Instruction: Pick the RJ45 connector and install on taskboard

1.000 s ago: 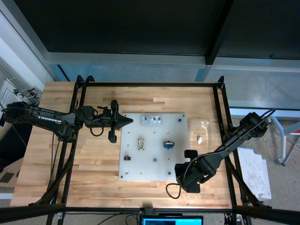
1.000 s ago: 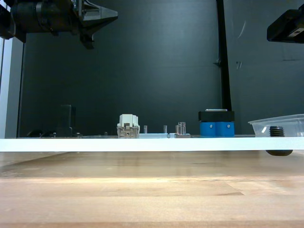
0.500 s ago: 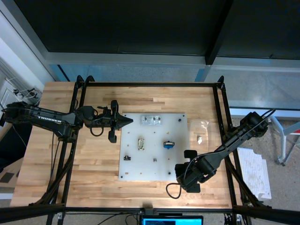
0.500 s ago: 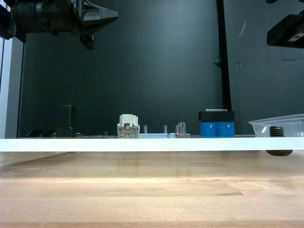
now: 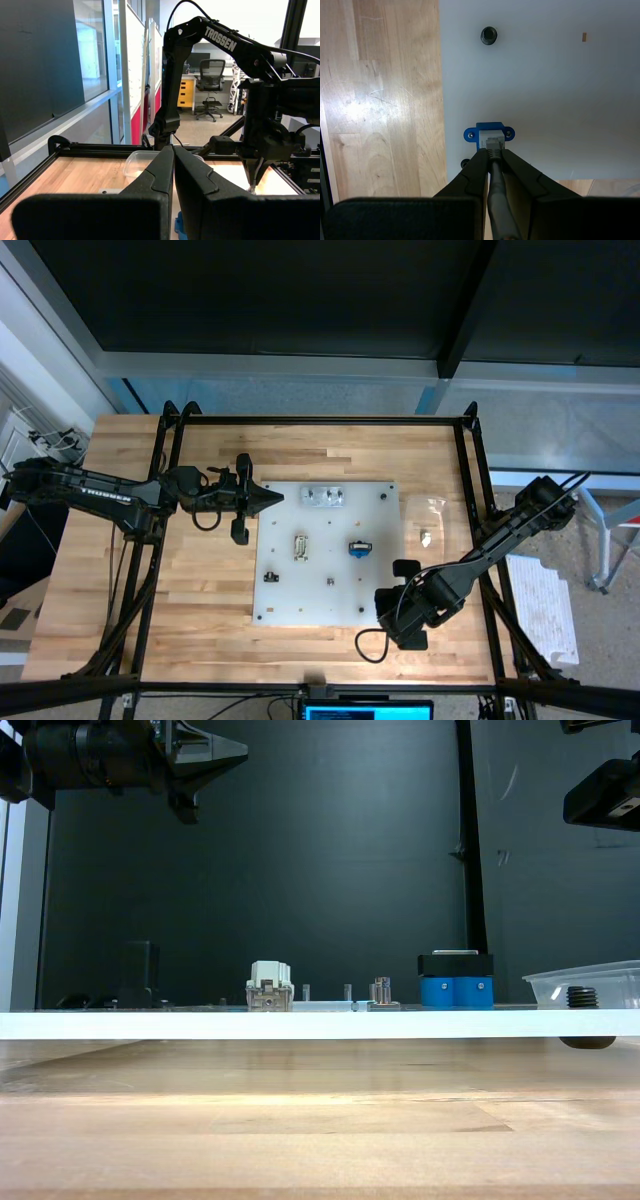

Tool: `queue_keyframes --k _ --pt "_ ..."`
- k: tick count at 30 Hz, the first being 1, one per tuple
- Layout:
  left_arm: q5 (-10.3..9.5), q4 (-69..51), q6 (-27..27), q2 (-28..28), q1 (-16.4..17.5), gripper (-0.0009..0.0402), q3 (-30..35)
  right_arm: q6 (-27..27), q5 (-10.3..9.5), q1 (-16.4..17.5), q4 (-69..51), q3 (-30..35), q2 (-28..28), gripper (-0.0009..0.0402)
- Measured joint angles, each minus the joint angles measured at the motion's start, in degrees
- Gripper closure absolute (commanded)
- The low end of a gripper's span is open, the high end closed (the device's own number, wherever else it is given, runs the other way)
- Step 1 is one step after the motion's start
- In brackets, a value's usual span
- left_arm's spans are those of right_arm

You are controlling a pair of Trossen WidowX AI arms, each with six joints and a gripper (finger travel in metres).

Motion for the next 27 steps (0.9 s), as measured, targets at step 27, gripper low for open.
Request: queue_keyframes --k 27 --pt "0.0 0.02 -0.02 0.0 0.0 0.0393 0.0 0.13 -0.09 0.02 0.09 0.09 -1.27 0.0297"
